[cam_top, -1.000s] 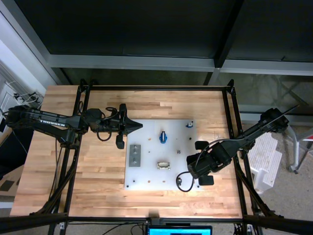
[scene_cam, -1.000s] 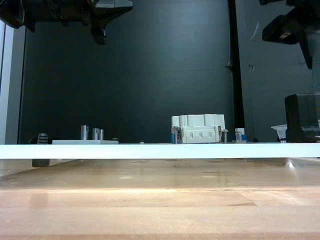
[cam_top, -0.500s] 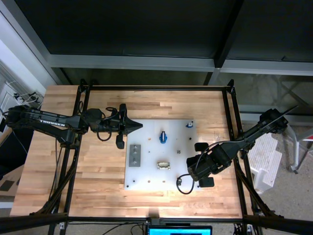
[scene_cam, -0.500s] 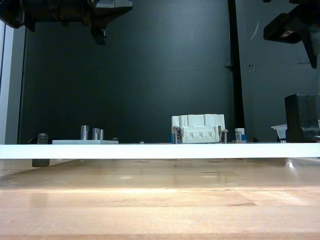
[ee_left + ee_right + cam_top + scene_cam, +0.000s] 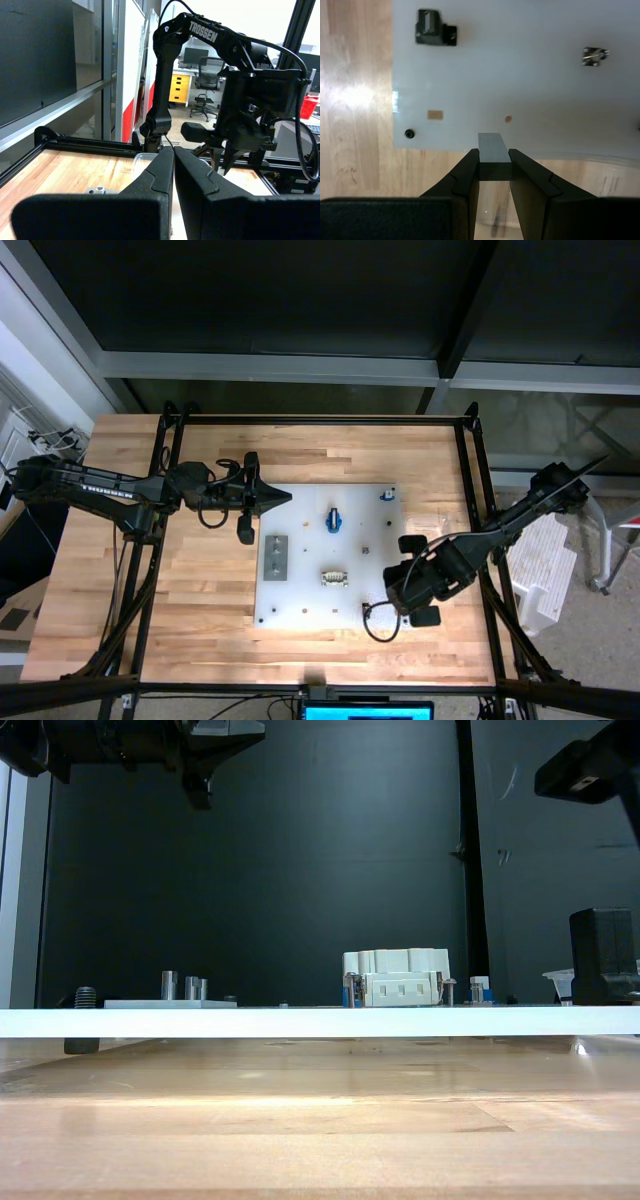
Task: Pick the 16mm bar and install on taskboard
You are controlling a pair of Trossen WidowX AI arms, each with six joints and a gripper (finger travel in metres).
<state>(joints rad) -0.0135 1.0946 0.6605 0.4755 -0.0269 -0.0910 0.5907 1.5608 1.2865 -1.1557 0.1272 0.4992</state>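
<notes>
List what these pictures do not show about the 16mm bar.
High view: right gripper, above the near edge of the taskboard, hides the 16mm bar it holds.
Low view: the edge cuts the right arm off; no bar visible.
Its seat: too small to identify anywhere.
Left gripper, over the board's far left corner: shut, empty.

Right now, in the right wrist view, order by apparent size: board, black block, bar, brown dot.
Board
bar, held in right pincer over board's near-right part, and black block: alike, bar nearer camera
brown dot
Left pincer, shut, high by board's far-left corner.
</notes>
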